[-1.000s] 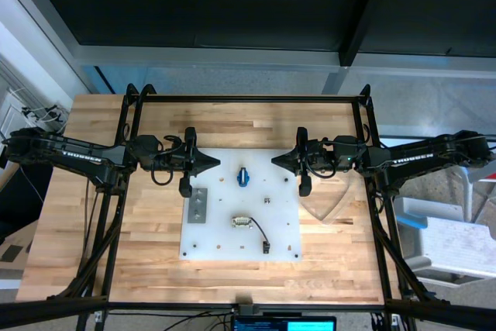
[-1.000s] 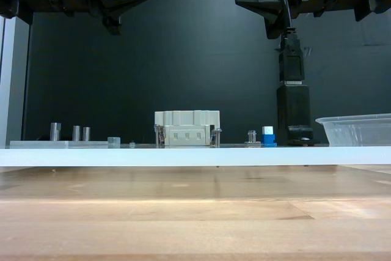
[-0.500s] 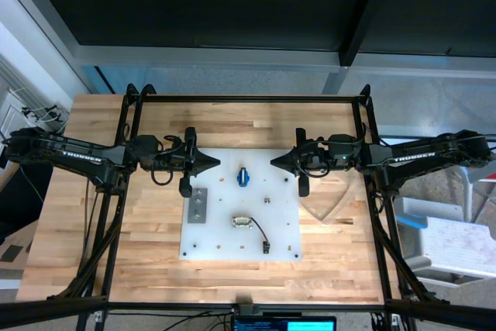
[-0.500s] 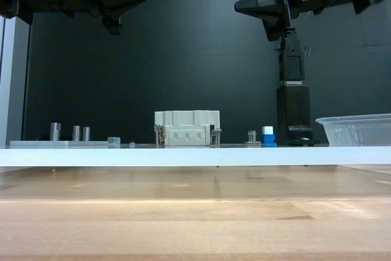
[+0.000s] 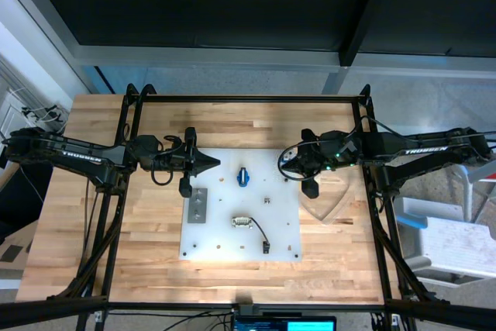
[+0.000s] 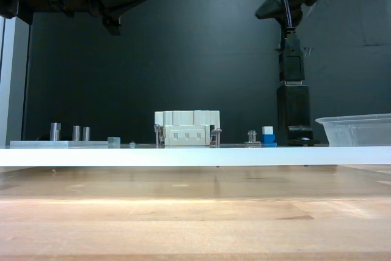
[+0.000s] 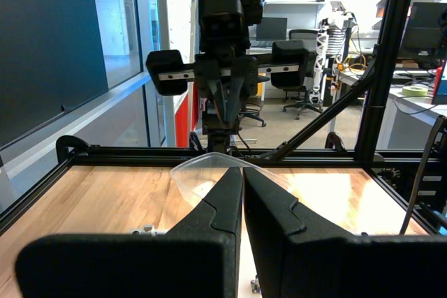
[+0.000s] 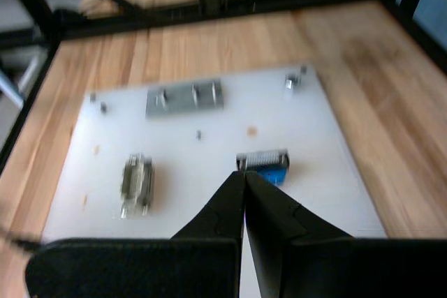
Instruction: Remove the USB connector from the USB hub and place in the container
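Observation:
The USB connector [image 5: 264, 243] stands plugged into the small black USB hub [image 5: 266, 251] near the front of the white board, and its thin cable curves back to the left. From table height, the plug [image 6: 292, 59] rises upright out of the hub [image 6: 292, 114]. The clear container [image 5: 328, 196] lies on the wood at the board's right edge, also seen as the container [image 6: 357, 128]. My right gripper [image 5: 285, 165] hangs shut above the board's back right, pitched downward and far from the plug. My left gripper [image 5: 215, 163] is shut, high over the back left.
On the board are a grey metal block [image 5: 200, 206] with pegs, a blue connector [image 5: 242, 176] and a silver-beige connector [image 5: 241, 223]. Black frame rails [image 5: 248, 99] run around the table. The right wrist view shows the blue connector [image 8: 264, 163] just beyond the fingertips [image 8: 235, 185].
The right gripper has tipped downward and drawn back to the right, rising in the low view. The left arm and the board's parts have not moved.

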Controlling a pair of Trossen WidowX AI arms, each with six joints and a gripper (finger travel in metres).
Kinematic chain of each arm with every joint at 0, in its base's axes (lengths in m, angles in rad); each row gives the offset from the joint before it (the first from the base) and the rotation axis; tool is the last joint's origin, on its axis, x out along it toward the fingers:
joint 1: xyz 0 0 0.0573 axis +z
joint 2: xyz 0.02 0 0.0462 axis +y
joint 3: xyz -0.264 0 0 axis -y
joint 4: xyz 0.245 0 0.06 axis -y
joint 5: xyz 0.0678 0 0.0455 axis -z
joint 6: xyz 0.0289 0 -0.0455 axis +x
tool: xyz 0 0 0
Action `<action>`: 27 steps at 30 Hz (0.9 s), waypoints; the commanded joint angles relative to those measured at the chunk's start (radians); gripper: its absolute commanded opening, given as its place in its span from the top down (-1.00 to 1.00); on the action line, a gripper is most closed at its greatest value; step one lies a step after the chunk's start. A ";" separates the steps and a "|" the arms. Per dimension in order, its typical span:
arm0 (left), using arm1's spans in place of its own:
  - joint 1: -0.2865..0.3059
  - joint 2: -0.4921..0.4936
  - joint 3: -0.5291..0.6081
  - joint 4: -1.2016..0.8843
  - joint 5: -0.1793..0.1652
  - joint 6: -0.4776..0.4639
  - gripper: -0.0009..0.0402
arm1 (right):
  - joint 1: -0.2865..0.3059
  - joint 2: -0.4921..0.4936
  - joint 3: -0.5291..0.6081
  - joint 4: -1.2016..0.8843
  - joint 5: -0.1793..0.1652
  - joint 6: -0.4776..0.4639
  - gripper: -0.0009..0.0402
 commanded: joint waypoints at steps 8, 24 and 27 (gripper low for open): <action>0.000 0.000 0.000 0.000 0.000 0.000 0.95 | 0.169 0.010 0.033 -0.169 0.062 0.119 0.96; 0.000 0.000 0.000 0.000 0.000 0.000 0.95 | 0.465 0.156 0.117 -0.277 0.280 0.319 0.96; 0.000 0.000 0.000 0.000 0.000 0.000 0.95 | 0.483 0.201 0.156 -0.288 0.280 0.346 0.96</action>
